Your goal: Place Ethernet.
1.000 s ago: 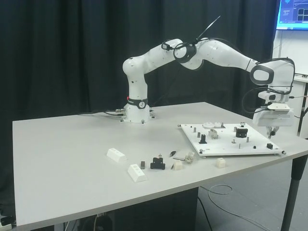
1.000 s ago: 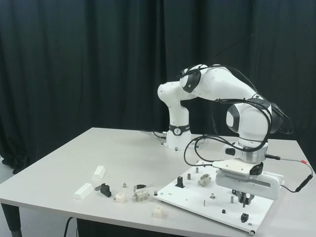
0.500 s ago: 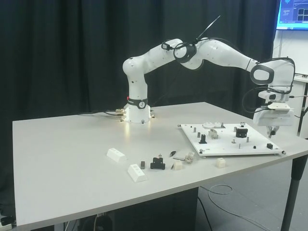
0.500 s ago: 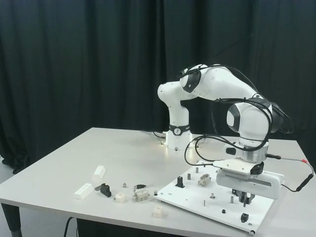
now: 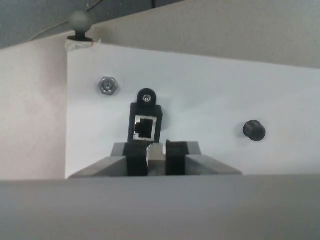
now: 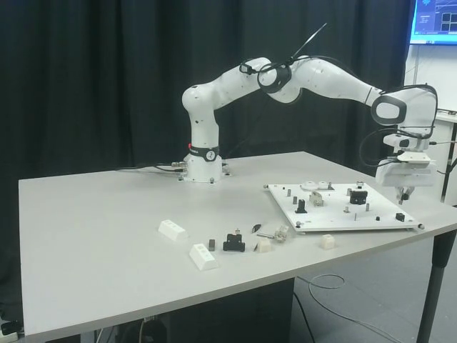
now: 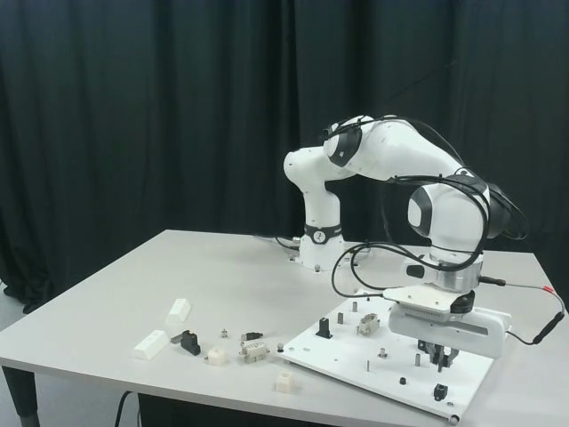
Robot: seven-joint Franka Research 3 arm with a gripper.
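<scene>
— White board (image 5: 200, 90) is what I get from the wrist camera, with the black network socket (image 5: 146, 121) standing on it. Where's my hand?

— Your hand (image 5: 156, 157) hangs just above the board, right beside the socket. The two black fingers (image 5: 135, 159) are nearly together, pinching a small pale plug (image 5: 154, 152) between them.

— So the plug is off the board?

— Held in the hand, close to the socket's open face, not inside it. Near the socket I see a grey nut (image 5: 107, 86) and a black peg (image 5: 254, 130), both on the board.

— And from the room?

— The hand (image 7: 438, 356) sits over the board's (image 7: 356, 360) far corner from the arm's base (image 6: 201, 168), above the socket (image 7: 439, 391). Away from the board, loose white blocks (image 6: 203, 256) lie on the grey counter (image 6: 107, 214).
</scene>
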